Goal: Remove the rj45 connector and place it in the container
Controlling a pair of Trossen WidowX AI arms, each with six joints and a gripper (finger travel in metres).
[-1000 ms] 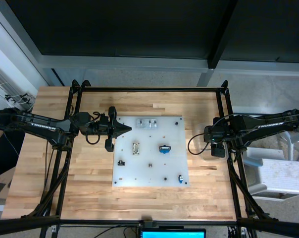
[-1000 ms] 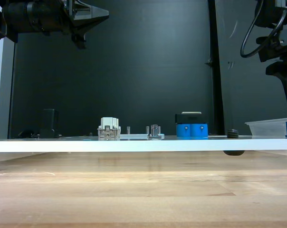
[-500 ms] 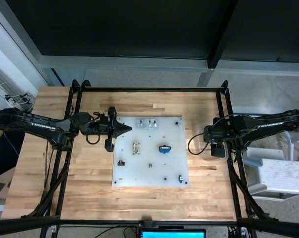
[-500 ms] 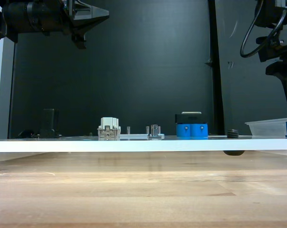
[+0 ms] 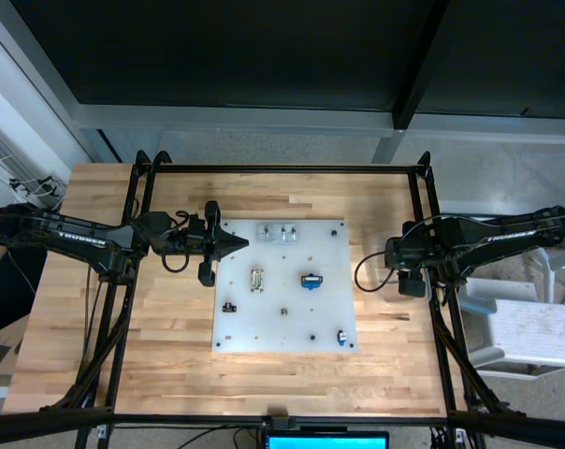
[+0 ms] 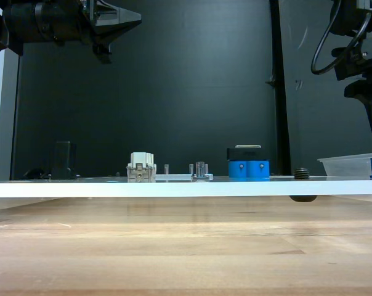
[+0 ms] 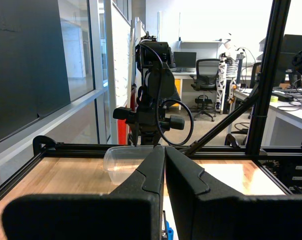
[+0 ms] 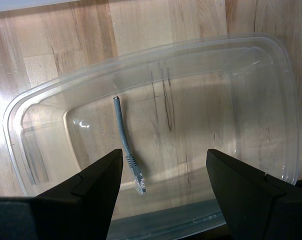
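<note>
The rj45 connector (image 8: 127,150), a clear plug on a short grey cable, lies inside the container (image 8: 156,47), a see-through tub on the wood just right of the white board (image 5: 282,323). My right gripper (image 8: 163,152) hangs open straight above the tub with nothing between its fingers; in the high view it (image 5: 406,281) sits beside the board's right edge. The tub's rim (image 6: 349,163) shows low at the right in the low view. My left gripper (image 5: 236,243) is shut and empty, raised over the board's left edge and pointing right.
The board carries a blue block (image 5: 311,281), a grey socket (image 5: 256,281), a clear fixture (image 5: 282,232) and small black parts (image 5: 229,307). Black frame posts (image 5: 432,309) stand beside both arms. Bare wood lies in front of the board.
</note>
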